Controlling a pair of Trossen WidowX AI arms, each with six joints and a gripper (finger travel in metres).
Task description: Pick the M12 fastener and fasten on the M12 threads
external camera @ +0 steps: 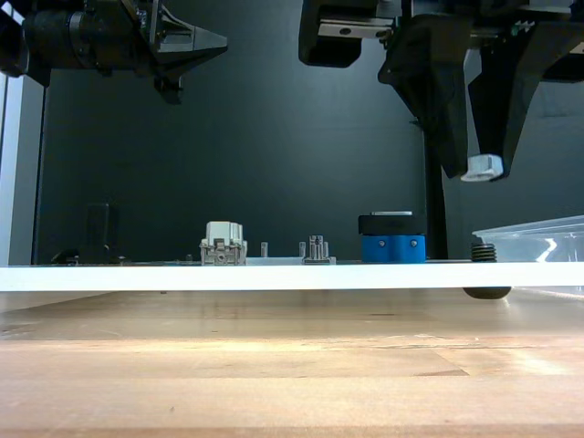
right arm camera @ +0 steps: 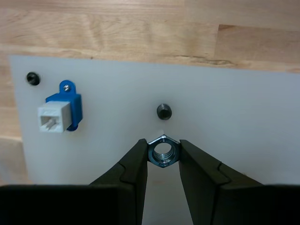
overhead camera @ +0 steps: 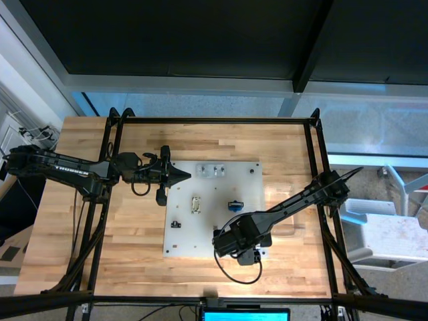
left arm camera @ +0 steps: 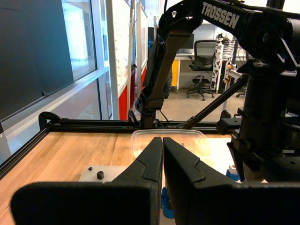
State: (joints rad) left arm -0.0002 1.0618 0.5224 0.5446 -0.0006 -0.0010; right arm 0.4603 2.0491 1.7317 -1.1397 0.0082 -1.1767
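Note:
The small silver nut (right arm camera: 163,153) is pinched between the fingers of my right gripper (overhead camera: 226,245), which is shut on it. In the low view the nut (external camera: 483,167) hangs well above the black ribbed stud (external camera: 484,251), whose ribs are bare. The right wrist view shows the stud (right arm camera: 163,111) on the white board (right arm camera: 243,122), a short way ahead of the held nut. My left gripper (overhead camera: 179,176) hovers high over the board's far left edge, its fingers (left arm camera: 154,159) closed together on nothing.
A blue connector (overhead camera: 235,206) stands mid-board to the left of the stud (right arm camera: 58,111). A clear tray (external camera: 538,239) lies off the board's right side. A grey connector (external camera: 224,246) and small posts stand further left on the board.

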